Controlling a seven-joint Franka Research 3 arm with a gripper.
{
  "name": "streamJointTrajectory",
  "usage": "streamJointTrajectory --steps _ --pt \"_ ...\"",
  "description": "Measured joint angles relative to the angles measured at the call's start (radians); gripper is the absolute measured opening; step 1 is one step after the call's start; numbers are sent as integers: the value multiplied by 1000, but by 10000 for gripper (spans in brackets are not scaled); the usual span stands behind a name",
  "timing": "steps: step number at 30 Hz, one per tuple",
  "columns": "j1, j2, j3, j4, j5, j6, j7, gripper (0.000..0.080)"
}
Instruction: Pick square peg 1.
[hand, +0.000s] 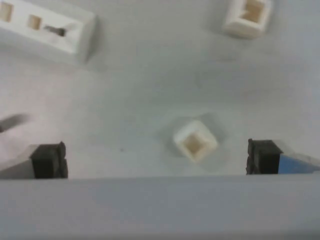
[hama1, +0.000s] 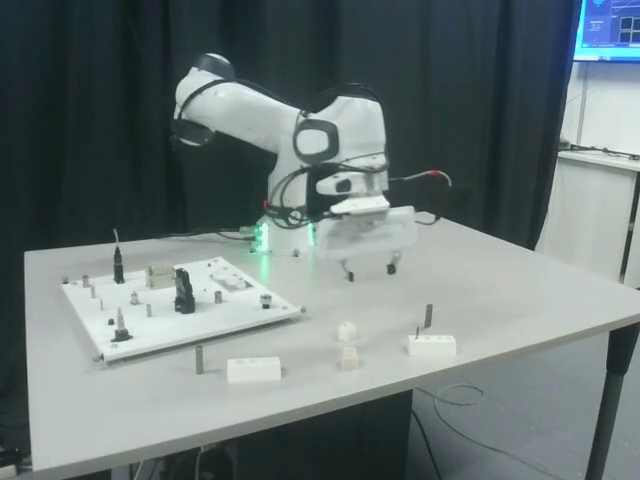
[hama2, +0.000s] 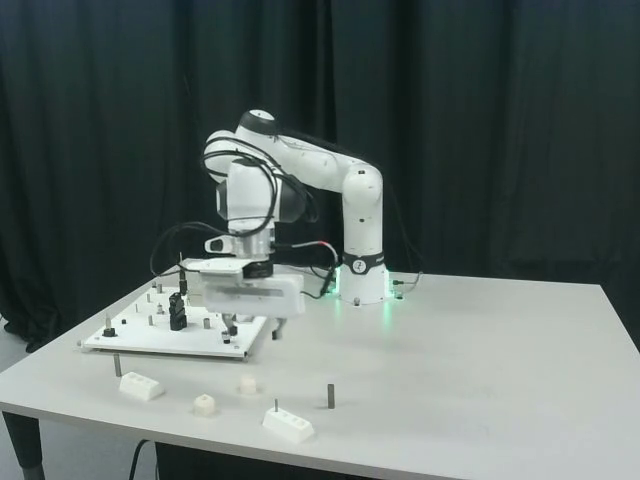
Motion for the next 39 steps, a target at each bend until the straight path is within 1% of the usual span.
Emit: streamJointTrajectory --steps 13,19,29,35,39 --pt "145 0 -88 88 -1 41 4 800" --pt "204 -2 -122 129 -1 52 15 800" --pt "287 -11 -170 199 -5 54 30 800" --pt "322 -28 -192 241 -11 56 30 800" --pt "335 -44 -200 259 -23 57 30 800"
